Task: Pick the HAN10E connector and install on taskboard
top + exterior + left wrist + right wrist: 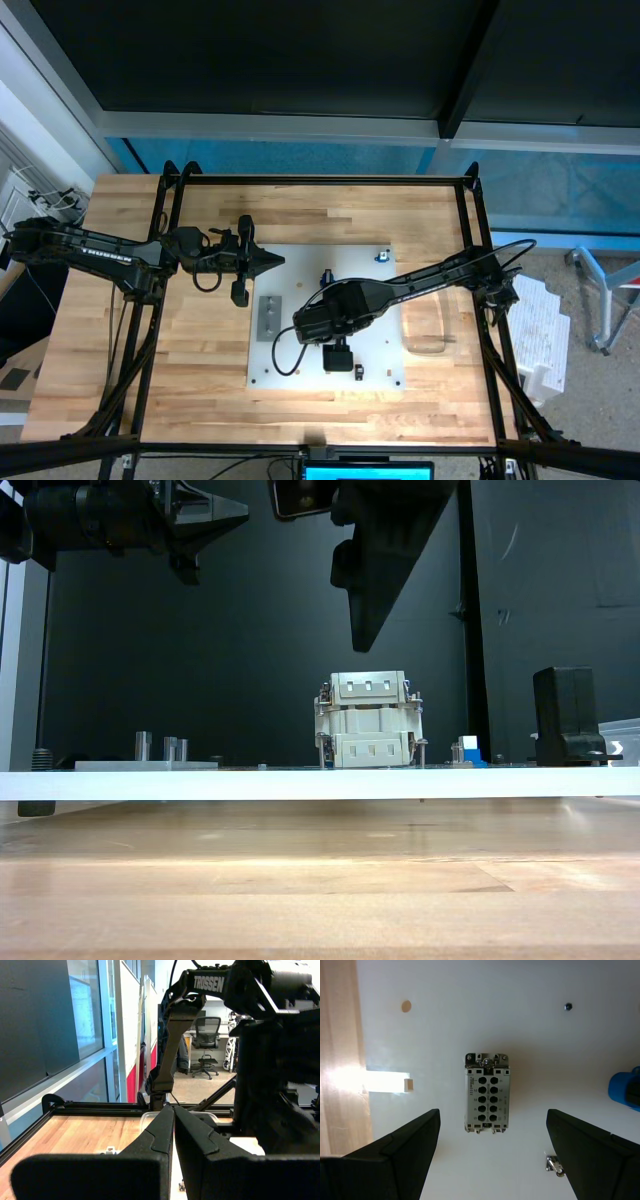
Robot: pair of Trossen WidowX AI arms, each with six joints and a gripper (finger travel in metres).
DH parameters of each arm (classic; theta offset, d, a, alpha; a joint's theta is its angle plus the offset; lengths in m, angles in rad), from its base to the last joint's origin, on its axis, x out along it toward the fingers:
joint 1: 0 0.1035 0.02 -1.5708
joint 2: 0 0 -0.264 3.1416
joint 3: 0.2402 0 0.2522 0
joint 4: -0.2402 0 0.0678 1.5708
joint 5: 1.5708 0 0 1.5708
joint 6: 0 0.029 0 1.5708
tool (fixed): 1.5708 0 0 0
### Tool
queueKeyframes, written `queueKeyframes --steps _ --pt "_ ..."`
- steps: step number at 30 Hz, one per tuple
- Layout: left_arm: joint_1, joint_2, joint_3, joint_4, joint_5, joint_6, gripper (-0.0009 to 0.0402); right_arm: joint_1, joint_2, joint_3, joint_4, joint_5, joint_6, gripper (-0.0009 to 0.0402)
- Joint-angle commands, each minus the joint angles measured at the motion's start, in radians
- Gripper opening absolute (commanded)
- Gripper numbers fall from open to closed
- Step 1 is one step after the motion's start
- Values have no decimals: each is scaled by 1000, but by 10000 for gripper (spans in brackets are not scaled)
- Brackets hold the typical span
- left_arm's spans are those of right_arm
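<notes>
The HAN10E connector stands upright on the white taskboard, its contact rows facing up. In the low view the connector rises as a beige stack above the taskboard's edge. My right gripper hangs open straight above it, one finger on either side, apart from it. A finger of this gripper ends well above the connector. From the high view the right gripper hides the connector. My left gripper is shut and empty, raised over the board's left edge.
On the board are a grey metal block, a blue part and a black fitting. A clear plastic tray lies right of the board. A black frame borders the table.
</notes>
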Motion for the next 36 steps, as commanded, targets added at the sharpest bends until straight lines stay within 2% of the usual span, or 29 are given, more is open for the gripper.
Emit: queueKeyframes --steps 1,8,20,26,33,36 --pt "0 0 0 0 0 0 1 -9 -39 -6 0 1 -28 274" --pt "0 0 0 0 0 0 1 -62 -158 -55 25 3 -86 198" --pt "0 0 0 0 0 0 1 -199 -379 -237 182 -2 -210 2" --pt "0 0 0 0 0 0 1 -267 -513 -391 304 -5 -255 5" --pt "0 0 0 0 0 0 1 -316 -680 -616 562 -13 -286 0" --pt "0 0 0 0 0 0 1 -324 -742 -706 689 -39 -286 0"
